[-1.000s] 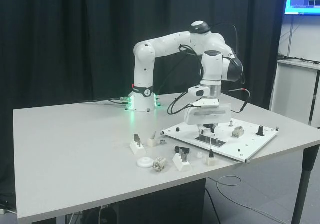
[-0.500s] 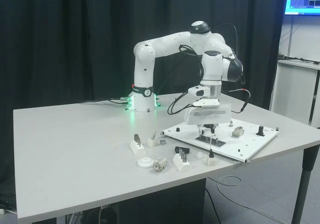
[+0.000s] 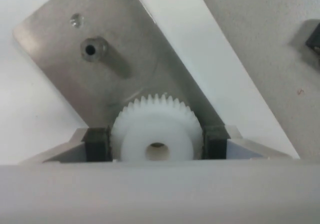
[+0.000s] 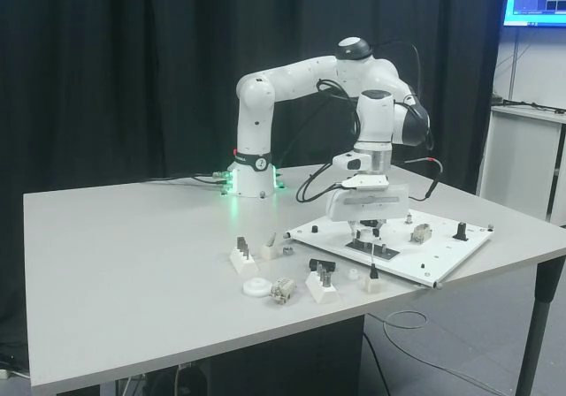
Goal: Insert medium gear.
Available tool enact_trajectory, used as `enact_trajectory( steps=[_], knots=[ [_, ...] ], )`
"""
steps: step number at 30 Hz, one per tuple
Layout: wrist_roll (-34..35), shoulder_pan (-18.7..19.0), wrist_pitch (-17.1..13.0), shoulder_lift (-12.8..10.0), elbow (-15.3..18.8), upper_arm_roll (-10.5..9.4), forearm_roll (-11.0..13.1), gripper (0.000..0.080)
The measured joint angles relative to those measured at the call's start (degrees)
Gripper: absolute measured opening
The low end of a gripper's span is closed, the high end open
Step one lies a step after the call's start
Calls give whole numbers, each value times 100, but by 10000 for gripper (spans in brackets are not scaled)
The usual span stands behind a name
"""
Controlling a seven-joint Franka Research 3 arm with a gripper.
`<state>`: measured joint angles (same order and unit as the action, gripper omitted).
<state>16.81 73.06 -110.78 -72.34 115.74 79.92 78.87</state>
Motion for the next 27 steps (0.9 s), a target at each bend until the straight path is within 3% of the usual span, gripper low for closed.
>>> enact_trajectory(
  steps=[27],
  knots=[
    [-7,-9,-119,-2,27,-104,32,395]
  ],
)
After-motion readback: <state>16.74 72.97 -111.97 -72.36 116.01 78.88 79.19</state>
